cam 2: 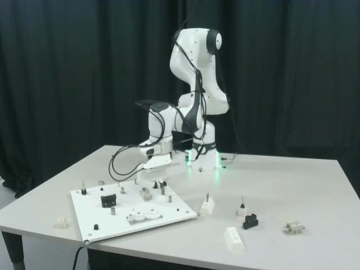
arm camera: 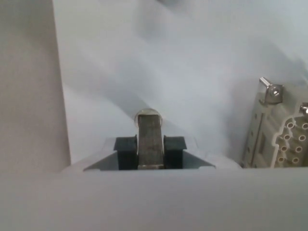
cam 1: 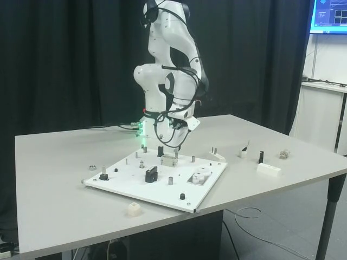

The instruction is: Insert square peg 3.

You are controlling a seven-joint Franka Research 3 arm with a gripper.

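The square peg (arm camera: 150, 142) is clamped between the black fingers of the gripper (arm camera: 150, 163) and is held low over the white board (cam 1: 124, 181) on the grey surface (cam 1: 49, 179), near the connector block (arm camera: 281, 139). The carrying step is judged nearly done; next, the peg must be squared over its hole, not visible here, and lowered straight.

Room views: even overhead light, bright grey table (cam 1: 65, 162), black curtain (cam 1: 70, 59) swallowing light, soft shadows beneath white board (cam 1: 162, 181). Green glow at arm base (cam 2: 194, 160). Wrist view: soft focus, near foreground blurred, broad diffuse shadows across white board (arm camera: 192, 72), faint glint on peg (arm camera: 150, 144).
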